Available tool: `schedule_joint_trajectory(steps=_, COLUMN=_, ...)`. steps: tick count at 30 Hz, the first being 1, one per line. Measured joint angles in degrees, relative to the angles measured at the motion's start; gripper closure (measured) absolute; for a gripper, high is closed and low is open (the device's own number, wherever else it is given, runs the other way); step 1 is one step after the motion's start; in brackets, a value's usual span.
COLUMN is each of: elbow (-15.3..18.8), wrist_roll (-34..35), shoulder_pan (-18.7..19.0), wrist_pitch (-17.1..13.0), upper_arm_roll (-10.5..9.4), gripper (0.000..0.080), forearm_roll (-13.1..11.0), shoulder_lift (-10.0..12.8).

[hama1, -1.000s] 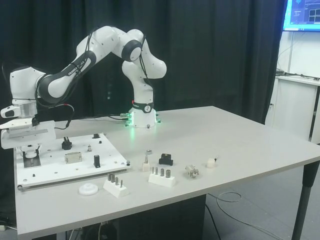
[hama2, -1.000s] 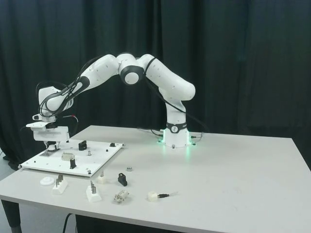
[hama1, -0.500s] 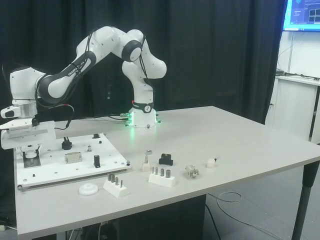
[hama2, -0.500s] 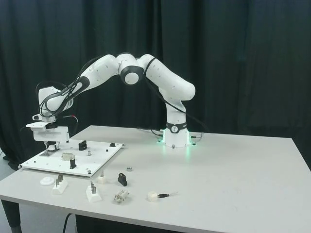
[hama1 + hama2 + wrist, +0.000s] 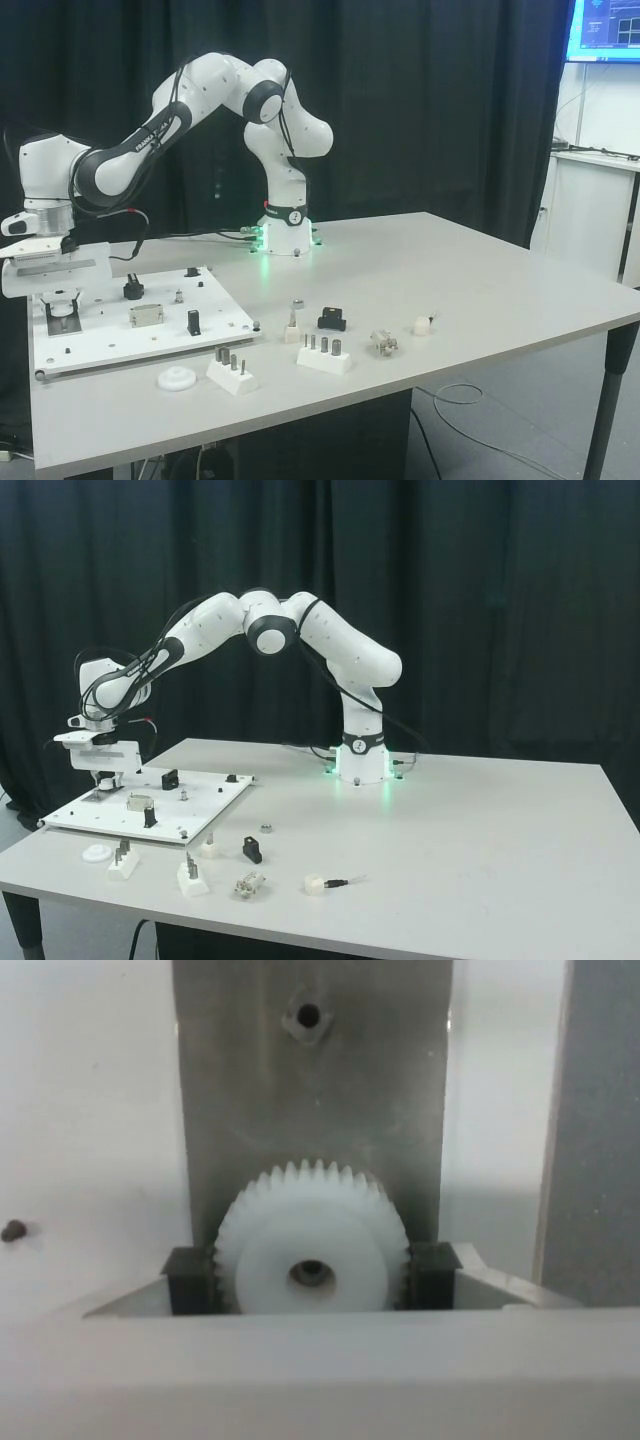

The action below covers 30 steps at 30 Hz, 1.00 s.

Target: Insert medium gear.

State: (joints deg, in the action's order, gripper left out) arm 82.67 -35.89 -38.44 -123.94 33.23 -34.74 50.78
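claw (image 5: 312,1278) raised slightly, arm stretched over white board (image 5: 140,340), fingers (image 5: 187,1280) clamping medium gear (image 5: 312,1245)

A lab: black curtains (image 5: 480,600), wall screen (image 5: 604,30), bolted robot arm (image 5: 300,630)

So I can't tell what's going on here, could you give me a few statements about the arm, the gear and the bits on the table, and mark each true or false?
1. The gripper has a white gear between its fingers. True.
2. The gear held sits over a grey metal plate. True.
3. The arm is working over the bare table, far from the white board. False: it reaches over the white board.
4. Another white gear lies on the table just off the board. True.
5. The light at the arm's base is off. False: it glows green.
6. The room's backdrop is white. False: black curtains hang behind.
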Motion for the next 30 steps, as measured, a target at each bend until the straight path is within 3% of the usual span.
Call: schedule_joint_trajectory(steps=30, elbow=0.0, wrist_roll=20.0, shoulder_pan=0.1, wrist_pitch=0.3, upper_arm_roll=0.0, gripper=0.0403, forearm_roll=-0.1, shoulder_lift=0.0)
